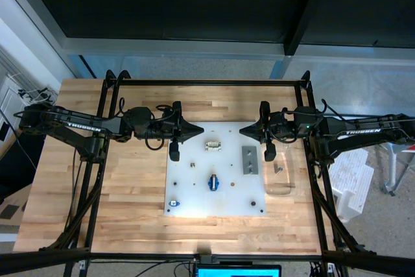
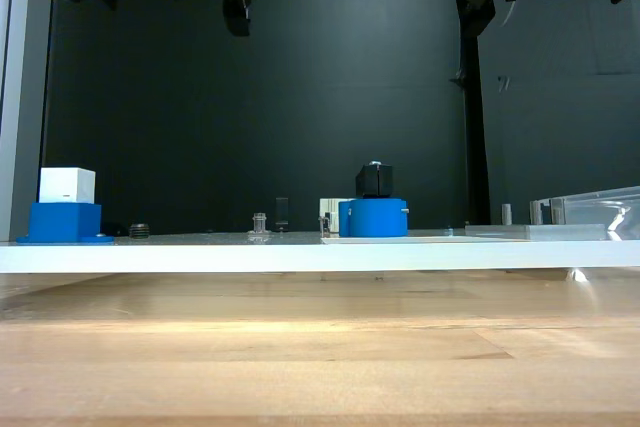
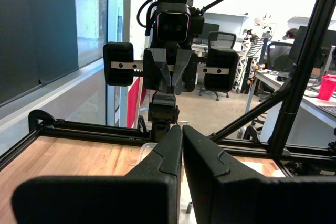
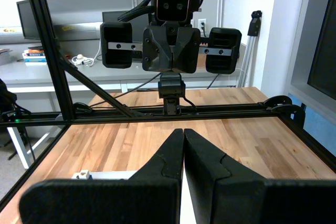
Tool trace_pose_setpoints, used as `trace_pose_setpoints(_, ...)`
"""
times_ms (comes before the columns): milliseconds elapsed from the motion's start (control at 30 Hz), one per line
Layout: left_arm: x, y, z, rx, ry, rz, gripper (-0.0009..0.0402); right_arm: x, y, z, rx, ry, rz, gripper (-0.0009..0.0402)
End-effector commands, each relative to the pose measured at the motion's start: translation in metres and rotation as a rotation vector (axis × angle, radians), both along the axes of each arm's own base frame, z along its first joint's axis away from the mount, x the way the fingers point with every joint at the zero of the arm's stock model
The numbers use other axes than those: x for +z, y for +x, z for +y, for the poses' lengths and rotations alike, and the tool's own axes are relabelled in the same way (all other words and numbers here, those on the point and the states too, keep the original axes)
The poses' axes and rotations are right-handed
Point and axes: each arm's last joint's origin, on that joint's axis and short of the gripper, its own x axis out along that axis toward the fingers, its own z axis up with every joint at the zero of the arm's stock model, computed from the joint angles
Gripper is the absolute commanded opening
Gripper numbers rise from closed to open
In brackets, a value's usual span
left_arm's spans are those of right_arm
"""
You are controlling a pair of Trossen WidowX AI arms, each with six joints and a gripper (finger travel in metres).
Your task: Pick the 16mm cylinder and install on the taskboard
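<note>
Grey metal and very small, the 16mm cylinder (image 1: 277, 168) lies inside the clear plastic tray (image 1: 285, 190), which sits just beside the right edge of the taskboard (image 1: 194, 189); we cannot make out the peg's exact pose. That board is a flat white square carrying a rectangular grey block (image 1: 249, 159), a blue fitting (image 1: 213, 183) and a cream connector (image 1: 212, 144). Over its far edge we see the left gripper (image 1: 200, 130) and the right gripper (image 1: 242, 130) pointing at each other, high above the board. Each has its black fingers pressed together on nothing. Beneath lies a pale butcher-block table (image 1: 97, 180) inside a black frame (image 1: 207, 83), with a dark wall behind.
</note>
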Motion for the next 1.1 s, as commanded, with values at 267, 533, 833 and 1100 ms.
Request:
trace_pose_setpoints(267, 0.0001, 0.0001, 0.0001, 0.0, 0.0, 0.0, 0.0, 0.0, 0.0, 0.0, 0.0, 0.001, 0.0, 0.0)
trace_pose_setpoints(533, 0.0001, 0.0001, 0.0001, 0.0, 0.0, 0.0, 0.0, 0.0, 0.0, 0.0001, 0.0, 0.049, 0.001, 0.0)
trace_pose_setpoints(833, 0.0001, 0.0001, 0.0001, 0.0, 0.0, 0.0, 0.0, 0.0, 0.0, 0.0, -0.001, 0.045, 0.001, 0.0)
trace_pose_setpoints(1100, 0.0001, 0.0001, 0.0001, 0.0, 0.0, -0.001, 0.0, 0.0016, 0.0, 0.0, -0.002, 0.048, 0.006, 0.0)
